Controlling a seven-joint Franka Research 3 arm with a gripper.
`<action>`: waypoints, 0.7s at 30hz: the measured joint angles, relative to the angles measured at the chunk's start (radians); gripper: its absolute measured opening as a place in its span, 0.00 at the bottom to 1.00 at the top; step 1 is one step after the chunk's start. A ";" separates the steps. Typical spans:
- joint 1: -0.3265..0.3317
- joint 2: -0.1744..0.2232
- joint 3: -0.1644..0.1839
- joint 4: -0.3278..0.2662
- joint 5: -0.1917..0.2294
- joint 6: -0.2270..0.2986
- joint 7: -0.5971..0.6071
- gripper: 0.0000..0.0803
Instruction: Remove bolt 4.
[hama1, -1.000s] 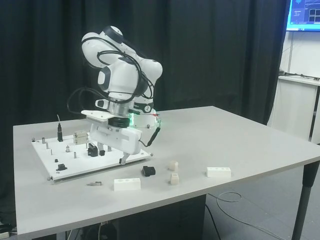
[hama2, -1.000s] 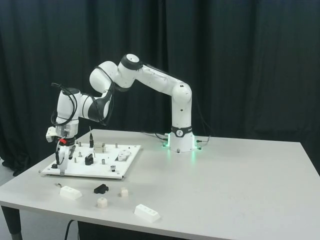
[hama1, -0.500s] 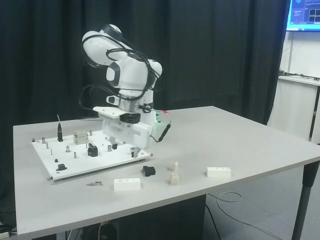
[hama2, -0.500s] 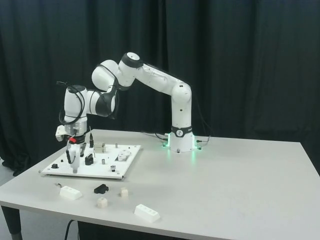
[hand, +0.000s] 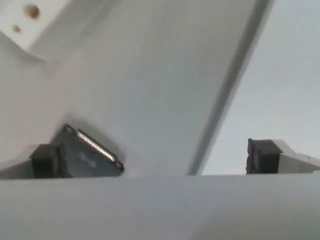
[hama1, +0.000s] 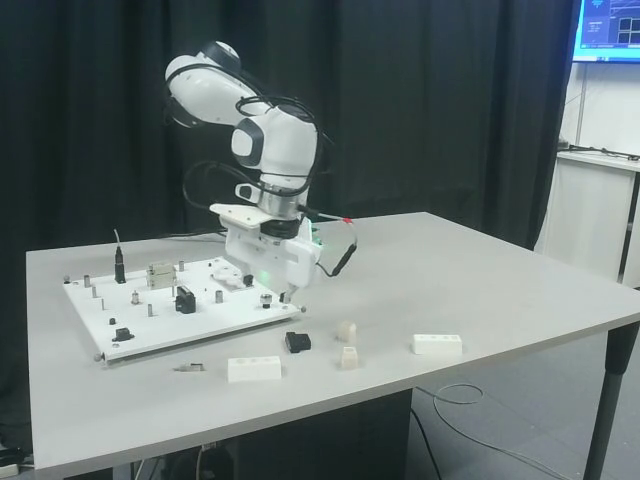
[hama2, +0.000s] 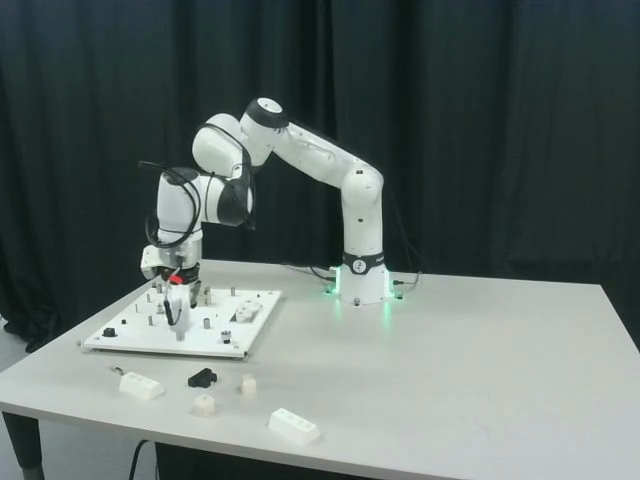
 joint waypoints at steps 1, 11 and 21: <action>-0.006 0.004 0.002 -0.012 0.000 0.000 0.006 1.00; -0.070 0.022 0.027 -0.120 0.000 0.009 0.068 1.00; -0.142 0.025 0.055 -0.200 0.000 0.049 0.089 1.00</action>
